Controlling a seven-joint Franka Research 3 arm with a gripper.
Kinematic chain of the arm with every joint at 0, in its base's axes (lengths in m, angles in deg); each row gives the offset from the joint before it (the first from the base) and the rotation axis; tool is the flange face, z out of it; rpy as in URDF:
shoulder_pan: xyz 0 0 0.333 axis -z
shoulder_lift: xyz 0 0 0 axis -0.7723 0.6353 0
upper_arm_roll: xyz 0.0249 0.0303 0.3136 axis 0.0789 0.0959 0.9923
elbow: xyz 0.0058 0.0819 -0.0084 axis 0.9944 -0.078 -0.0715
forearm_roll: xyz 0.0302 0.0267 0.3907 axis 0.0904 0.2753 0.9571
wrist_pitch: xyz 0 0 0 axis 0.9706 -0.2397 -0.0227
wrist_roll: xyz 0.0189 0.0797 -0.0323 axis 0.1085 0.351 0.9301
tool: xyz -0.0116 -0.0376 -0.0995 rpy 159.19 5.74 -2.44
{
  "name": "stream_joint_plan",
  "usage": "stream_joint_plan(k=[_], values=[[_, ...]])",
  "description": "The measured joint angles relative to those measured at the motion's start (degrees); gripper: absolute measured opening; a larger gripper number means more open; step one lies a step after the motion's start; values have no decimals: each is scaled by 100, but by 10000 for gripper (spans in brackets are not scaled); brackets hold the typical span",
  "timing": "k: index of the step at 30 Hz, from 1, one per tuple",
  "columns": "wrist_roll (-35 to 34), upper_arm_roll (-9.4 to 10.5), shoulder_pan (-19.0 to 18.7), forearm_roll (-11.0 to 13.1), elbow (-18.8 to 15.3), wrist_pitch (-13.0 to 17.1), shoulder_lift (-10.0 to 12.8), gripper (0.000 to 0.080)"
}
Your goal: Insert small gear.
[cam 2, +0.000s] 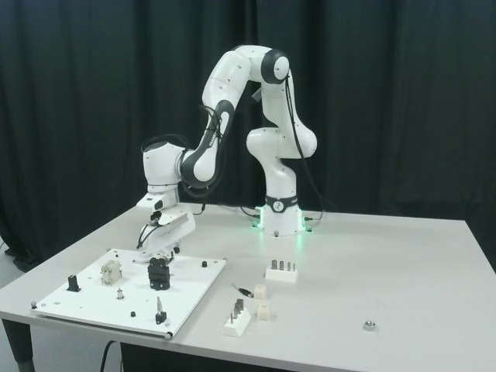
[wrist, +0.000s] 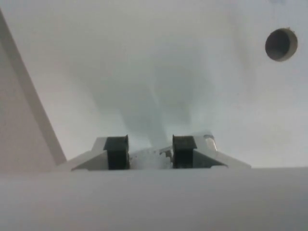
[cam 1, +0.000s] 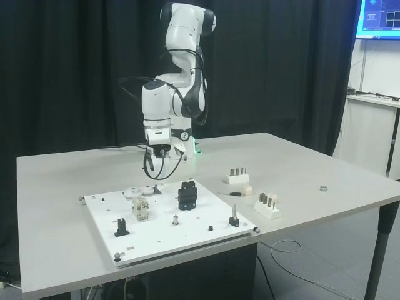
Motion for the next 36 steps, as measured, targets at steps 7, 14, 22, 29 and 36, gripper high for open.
stream_joint_plan(k=[7, 14, 22, 29, 36], values=[[0, -1, -4, 0, -6, 11, -2, 191], [0, -2, -4, 0, -11, 10, -12, 191], [-3, -19, -4, 0, -18, -25, -49, 191], [-3, -49, -4, 0, -19, -69, -96, 191], [-3, -61, -3, 0, -20, -70, -103, 191]])
